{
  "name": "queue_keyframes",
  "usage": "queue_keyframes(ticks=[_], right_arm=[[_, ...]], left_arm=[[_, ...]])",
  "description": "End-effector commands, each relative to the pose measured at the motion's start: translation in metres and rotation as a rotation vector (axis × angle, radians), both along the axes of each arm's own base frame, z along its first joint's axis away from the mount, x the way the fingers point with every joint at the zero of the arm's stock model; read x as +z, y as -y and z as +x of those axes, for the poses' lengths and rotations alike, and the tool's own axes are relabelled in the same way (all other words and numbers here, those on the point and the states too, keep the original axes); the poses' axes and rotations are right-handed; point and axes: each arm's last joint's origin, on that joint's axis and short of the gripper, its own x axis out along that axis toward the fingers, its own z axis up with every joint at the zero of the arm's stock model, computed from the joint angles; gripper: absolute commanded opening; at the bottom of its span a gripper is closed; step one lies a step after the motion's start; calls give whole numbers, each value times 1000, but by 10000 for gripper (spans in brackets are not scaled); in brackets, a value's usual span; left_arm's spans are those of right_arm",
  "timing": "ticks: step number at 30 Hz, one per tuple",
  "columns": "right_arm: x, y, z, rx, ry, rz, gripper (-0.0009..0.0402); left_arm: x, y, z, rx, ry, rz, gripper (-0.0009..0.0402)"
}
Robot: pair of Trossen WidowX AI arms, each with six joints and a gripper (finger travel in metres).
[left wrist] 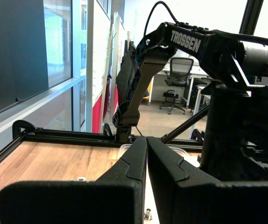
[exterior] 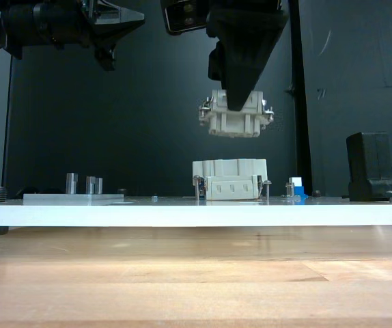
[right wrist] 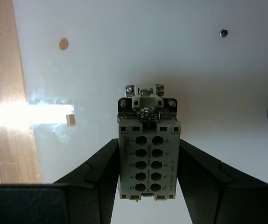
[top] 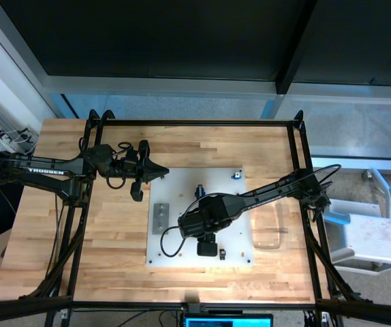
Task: Pick the HAN10E connector and install in the HAN10E hub
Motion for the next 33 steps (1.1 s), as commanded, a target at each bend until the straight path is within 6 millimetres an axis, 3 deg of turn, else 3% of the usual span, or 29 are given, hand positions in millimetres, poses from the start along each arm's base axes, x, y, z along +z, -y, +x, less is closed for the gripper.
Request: queue_keyframes(ticks=[1,22,33], right_arm=[[0,0,0,-3,0,-6,79],[-11,-1,4,30,-20,-20,108],[-9,-1,4,38,-15,-19,247]], left_arm=[[0,0,0,0,0,0,0],[0,0,0,0,1,0,0],[0,0,0,0,0,0,0]])
